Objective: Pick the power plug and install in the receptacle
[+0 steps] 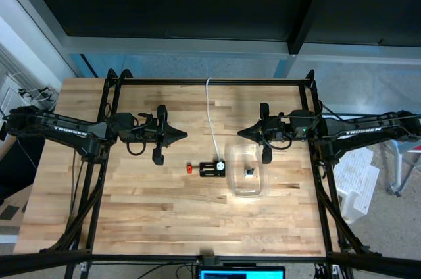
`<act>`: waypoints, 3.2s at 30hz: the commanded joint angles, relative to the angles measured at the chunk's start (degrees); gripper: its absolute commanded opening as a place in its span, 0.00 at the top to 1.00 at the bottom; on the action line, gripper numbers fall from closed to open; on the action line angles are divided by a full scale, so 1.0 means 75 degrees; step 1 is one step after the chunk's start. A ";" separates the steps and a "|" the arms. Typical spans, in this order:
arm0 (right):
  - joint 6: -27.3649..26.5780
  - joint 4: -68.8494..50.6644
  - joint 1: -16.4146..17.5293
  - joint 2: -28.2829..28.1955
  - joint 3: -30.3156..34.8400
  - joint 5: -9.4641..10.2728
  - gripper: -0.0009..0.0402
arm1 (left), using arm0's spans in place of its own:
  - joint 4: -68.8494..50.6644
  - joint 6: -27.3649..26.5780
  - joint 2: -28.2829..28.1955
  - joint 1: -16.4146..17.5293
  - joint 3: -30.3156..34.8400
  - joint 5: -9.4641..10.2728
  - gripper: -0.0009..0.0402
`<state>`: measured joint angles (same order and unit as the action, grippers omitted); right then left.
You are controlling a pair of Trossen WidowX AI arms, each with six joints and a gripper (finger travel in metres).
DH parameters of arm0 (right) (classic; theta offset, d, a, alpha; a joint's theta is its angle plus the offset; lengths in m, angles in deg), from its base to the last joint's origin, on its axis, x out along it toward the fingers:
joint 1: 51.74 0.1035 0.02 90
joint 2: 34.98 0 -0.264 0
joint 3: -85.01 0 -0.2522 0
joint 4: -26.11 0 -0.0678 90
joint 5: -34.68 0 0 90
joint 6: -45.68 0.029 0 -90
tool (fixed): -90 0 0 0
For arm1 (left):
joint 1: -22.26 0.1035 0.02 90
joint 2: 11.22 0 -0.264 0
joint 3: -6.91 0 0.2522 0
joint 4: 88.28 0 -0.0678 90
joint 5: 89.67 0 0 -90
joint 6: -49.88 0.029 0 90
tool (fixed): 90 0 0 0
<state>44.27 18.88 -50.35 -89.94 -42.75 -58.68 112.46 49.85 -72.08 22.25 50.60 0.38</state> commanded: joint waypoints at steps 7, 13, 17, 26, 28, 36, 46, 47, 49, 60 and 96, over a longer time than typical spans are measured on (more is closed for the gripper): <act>0.0443 -0.3926 0.0052 -0.0003 0.1297 0.0079 0.98 | 0.0000 0.0003 0.0000 0.0003 0.0003 -0.0003 0.98; 0.0866 -0.5887 0.0303 -0.0242 0.1868 0.0055 0.98 | 0.0000 0.0003 0.0000 0.0000 0.0003 -0.0003 0.98; 0.0965 -0.6732 0.0618 -0.0615 0.2139 0.0015 0.98 | 0.0000 0.0003 0.0000 0.0000 0.0003 -0.0003 0.98; 0.1384 -0.7586 0.1192 -0.1346 0.2346 -0.0012 0.98 | 0.0000 0.0003 0.0000 0.0003 0.0003 -0.0003 0.98; 0.1588 -0.7586 0.1320 -0.1457 0.2343 -0.0035 0.98 | 0.0000 0.0003 0.0000 0.0000 0.0003 -0.0003 0.98; 0.2020 -0.7784 0.2011 -0.2197 0.2343 -0.0615 0.80 | 0.0000 0.0003 0.0000 0.0000 0.0003 -0.0003 0.98; 0.2209 -0.7501 0.2288 -0.2990 0.2343 -0.0956 0.46 | 0.0000 0.0003 0.0000 0.0003 0.0003 -0.0003 0.98; 0.2215 -0.7405 0.2288 -0.3051 0.2343 -0.0953 0.45 | 0.0000 0.0003 0.0000 0.0000 0.0003 -0.0003 0.98; 0.2215 -0.7271 0.2291 -0.3185 0.2343 -0.0953 0.42 | 0.0000 0.0003 0.0000 0.0000 0.0003 -0.0003 0.98; 0.2215 -0.6773 0.2314 -0.3684 0.2314 -0.0953 0.41 | 0.0000 0.0003 0.0000 0.0000 0.0003 -0.0003 0.98; 0.2186 -0.5890 0.2314 -0.4086 0.1772 -0.1183 0.55 | 0.0000 0.0003 0.0000 0.0000 0.0003 -0.0003 0.98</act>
<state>60.81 -25.34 -33.00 -120.63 -29.49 -67.72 112.46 49.87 -72.06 22.25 50.62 0.38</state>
